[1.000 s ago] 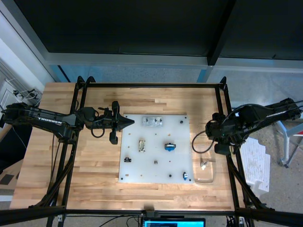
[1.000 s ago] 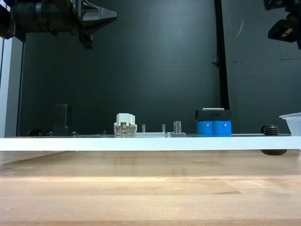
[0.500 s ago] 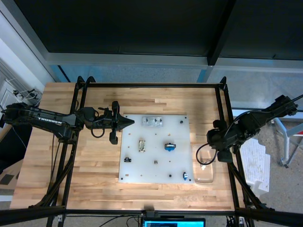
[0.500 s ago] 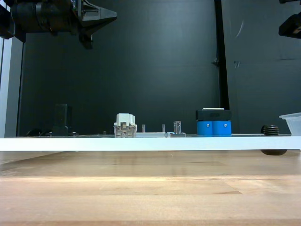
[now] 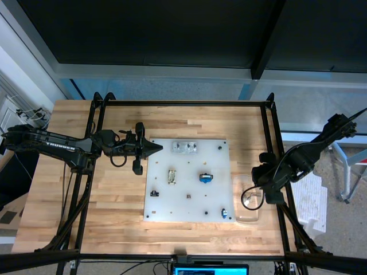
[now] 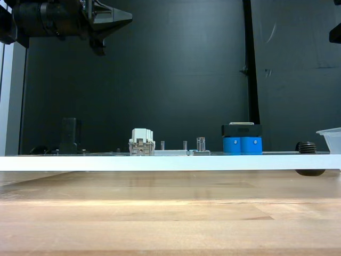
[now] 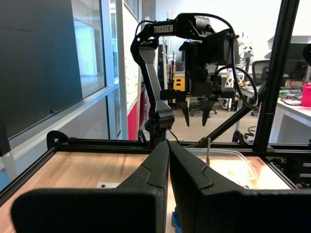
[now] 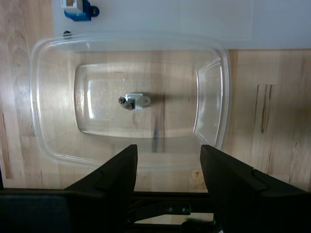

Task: Pick the RJ45 connector and install on taskboard

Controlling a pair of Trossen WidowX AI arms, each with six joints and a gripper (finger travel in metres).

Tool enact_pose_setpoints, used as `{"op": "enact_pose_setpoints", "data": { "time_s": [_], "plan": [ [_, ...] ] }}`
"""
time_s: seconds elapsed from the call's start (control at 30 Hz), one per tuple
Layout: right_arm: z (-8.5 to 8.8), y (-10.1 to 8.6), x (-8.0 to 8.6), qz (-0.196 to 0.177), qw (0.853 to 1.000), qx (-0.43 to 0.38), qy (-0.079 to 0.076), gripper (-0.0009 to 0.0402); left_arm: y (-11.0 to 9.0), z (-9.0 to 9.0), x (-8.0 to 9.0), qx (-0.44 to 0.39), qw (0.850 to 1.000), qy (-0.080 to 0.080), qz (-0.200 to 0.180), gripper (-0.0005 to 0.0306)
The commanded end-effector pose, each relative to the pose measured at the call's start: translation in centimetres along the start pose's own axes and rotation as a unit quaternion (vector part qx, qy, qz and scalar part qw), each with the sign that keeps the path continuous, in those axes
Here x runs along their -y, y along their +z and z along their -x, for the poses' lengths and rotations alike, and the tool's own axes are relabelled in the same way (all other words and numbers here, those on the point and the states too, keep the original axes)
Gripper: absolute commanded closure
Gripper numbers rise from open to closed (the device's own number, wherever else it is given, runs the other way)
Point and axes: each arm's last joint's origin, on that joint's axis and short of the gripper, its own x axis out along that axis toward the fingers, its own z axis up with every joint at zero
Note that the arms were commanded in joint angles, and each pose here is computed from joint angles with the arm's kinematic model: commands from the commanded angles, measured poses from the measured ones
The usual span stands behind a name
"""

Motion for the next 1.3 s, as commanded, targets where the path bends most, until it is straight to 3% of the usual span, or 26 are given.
{"op": "enact_pose_setpoints", "data": {
  "time_s": [0.03, 0.23, 0.6, 0.73, 0.93, 1.3],
  "plan": [
    [-0.4, 0.1, -0.4, -0.001, 1.000, -0.003, -0.001, 0.0195, 0.0, 0.0, 0.0, 0.000, 1.000, 0.000, 0.000, 0.0300],
    [-1.1, 0.2, -1.4, 0.013, 1.000, -0.012, -0.010, 0.0181, 0.0, 0.0, 0.0, 0.000, 1.000, 0.000, 0.000, 0.0300],
    [-3.2, 0.1, -2.7, 0.012, 1.000, -0.009, 0.000, 0.0180, 0.0, 0.0, 0.0, 0.000, 1.000, 0.000, 0.000, 0.0300],
    [-3.8, 0.2, -2.9, 0.010, 1.000, -0.003, -0.012, 0.0180, 0.0, 0.0, 0.0, 0.000, 1.000, 0.000, 0.000, 0.0300],
    [-5.2, 0.2, -3.2, 0.001, 1.000, 0.008, -0.001, 0.0180, 0.0, 0.0, 0.0, 0.000, 1.000, 0.000, 0.000, 0.0300],
    [-7.5, -0.2, -3.3, -0.006, 1.000, 0.014, 0.005, 0.0180, 0.0, 0.0, 0.0, 0.000, 1.000, 0.000, 0.000, 0.0300]
  ]
}}
